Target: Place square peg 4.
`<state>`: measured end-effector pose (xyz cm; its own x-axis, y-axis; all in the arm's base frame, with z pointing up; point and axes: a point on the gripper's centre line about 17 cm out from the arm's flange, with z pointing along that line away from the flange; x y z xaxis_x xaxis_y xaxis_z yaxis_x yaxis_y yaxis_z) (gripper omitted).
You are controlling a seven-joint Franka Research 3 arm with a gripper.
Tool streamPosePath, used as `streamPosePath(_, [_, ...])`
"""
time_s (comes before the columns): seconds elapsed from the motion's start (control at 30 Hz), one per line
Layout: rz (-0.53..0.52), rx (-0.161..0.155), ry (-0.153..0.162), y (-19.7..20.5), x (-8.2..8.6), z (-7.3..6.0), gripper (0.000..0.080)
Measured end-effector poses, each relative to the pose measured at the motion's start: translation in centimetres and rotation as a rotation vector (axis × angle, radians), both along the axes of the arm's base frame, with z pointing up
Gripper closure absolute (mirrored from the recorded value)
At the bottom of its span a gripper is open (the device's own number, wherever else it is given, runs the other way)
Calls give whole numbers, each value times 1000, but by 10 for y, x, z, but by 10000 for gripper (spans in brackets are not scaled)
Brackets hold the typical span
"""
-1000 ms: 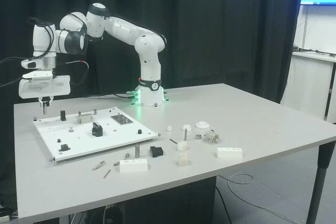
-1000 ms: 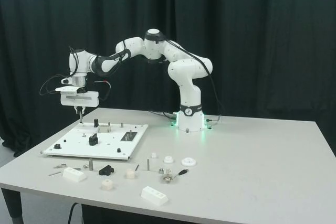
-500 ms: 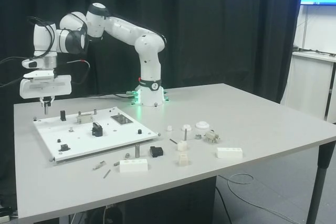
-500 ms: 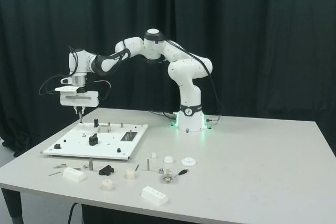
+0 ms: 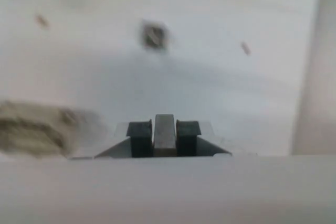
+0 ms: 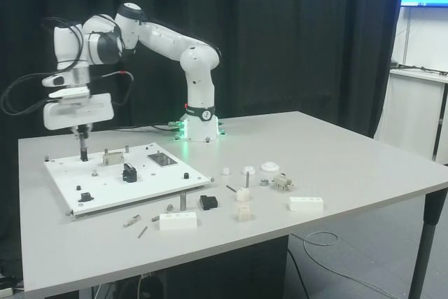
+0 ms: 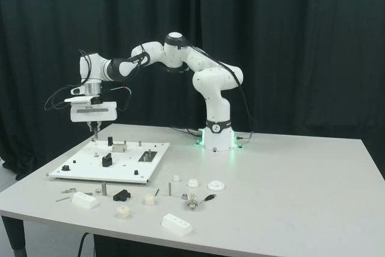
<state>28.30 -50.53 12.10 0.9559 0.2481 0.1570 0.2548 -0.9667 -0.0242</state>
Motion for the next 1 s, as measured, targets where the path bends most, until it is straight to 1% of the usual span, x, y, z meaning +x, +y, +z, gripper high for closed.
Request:
streamPosePath(0.17, [31,36,-33,40,29,5,710])
streamPosePath(0.27, [42,47,-48,66,45,6,710])
streamPosePath(0.5, [64,70,-69,132,82,7,710])
streamPosePath(0.6, [69,82,-76,162,96,8,710])
streamPosePath(0.8, [77,101,-78,220,121,9,710])
streamPosePath(1.0, [79,105,-67,272,142,11,710])
